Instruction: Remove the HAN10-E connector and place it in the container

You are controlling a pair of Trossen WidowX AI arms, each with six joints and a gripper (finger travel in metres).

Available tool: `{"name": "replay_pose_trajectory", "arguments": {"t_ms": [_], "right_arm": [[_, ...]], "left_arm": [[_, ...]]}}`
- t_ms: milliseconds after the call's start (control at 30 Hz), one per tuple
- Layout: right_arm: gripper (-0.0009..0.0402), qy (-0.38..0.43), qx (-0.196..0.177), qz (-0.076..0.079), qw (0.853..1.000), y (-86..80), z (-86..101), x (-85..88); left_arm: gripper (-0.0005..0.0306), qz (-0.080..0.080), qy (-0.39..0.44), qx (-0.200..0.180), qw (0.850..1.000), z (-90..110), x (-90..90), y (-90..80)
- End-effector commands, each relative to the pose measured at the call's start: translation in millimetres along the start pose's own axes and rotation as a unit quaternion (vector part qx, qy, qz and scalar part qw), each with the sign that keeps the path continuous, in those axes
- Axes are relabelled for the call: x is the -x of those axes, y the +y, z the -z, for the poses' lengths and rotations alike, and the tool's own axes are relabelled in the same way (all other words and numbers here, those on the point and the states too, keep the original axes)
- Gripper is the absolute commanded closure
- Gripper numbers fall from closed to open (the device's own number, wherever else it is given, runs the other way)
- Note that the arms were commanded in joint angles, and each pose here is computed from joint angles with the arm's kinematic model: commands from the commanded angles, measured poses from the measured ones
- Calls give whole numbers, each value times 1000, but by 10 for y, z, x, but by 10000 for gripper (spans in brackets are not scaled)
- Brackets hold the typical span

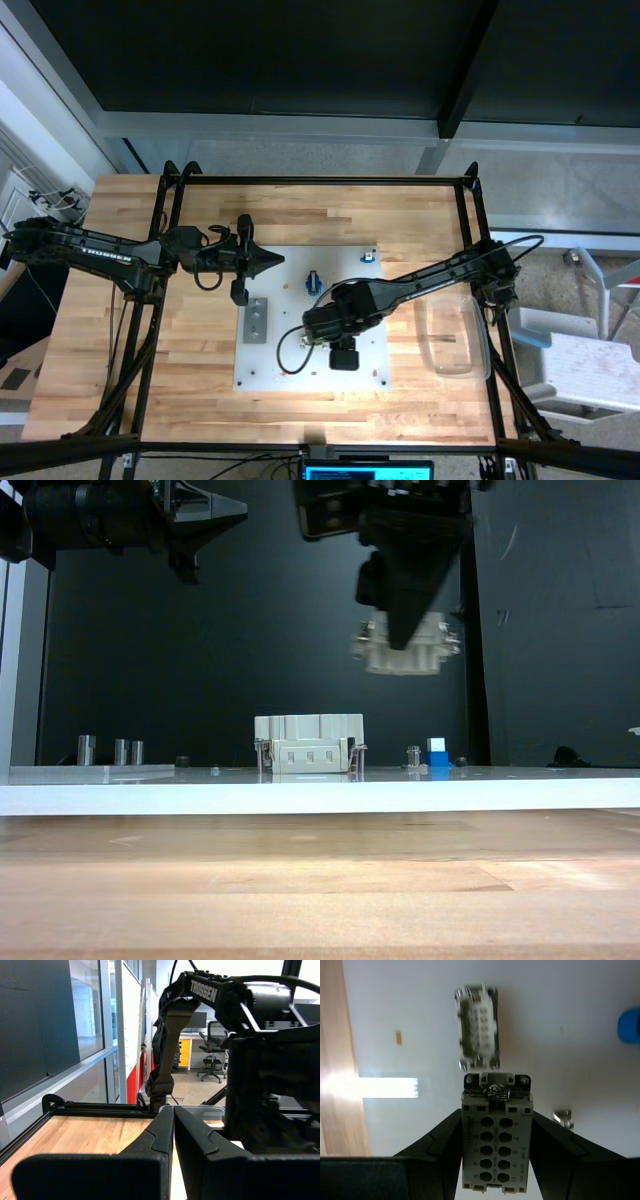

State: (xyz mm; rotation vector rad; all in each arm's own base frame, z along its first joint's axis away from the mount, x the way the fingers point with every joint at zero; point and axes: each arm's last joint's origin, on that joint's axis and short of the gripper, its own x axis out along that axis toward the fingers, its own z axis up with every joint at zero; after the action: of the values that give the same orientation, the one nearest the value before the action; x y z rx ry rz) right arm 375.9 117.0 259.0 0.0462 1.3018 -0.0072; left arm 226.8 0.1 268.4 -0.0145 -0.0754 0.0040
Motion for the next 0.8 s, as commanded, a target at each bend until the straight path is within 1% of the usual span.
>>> {"name": "replay_pose_trajectory", "arguments": {"t_ms": [33, 167, 267, 400, 467, 533, 567, 800], "right_arm": [[373, -1, 1, -1, 1000, -27, 163, 54], [373, -3, -5, -3, 1000, -74, 383, 125], [373, 0, 0, -3, 1000, -91, 567, 181], [373, 5, -3, 0, 1000, -125, 780, 221], [373, 7, 1, 1, 1000, -136, 882, 242], [373, 9, -2, 1, 1000, -146, 974, 253], [373, 10, -5, 5, 1000, -155, 1014, 255], [373, 11, -14, 6, 1000, -196, 1287, 299]], "left_arm": [[300, 0, 0, 0, 1000, -2, 0, 1], [300, 0, 0, 0, 1000, -2, 0, 0], [300, 0, 0, 0, 1000, -2, 0, 0], [300, 0, 0, 0, 1000, -2, 0, 0], [300, 0, 0, 0, 1000, -2, 0, 1], [300, 0, 0, 0, 1000, -2, 0, 1], [300, 0, 0, 0, 1000, -2, 0, 1], [300, 0, 0, 0, 1000, -2, 0, 1]]}}
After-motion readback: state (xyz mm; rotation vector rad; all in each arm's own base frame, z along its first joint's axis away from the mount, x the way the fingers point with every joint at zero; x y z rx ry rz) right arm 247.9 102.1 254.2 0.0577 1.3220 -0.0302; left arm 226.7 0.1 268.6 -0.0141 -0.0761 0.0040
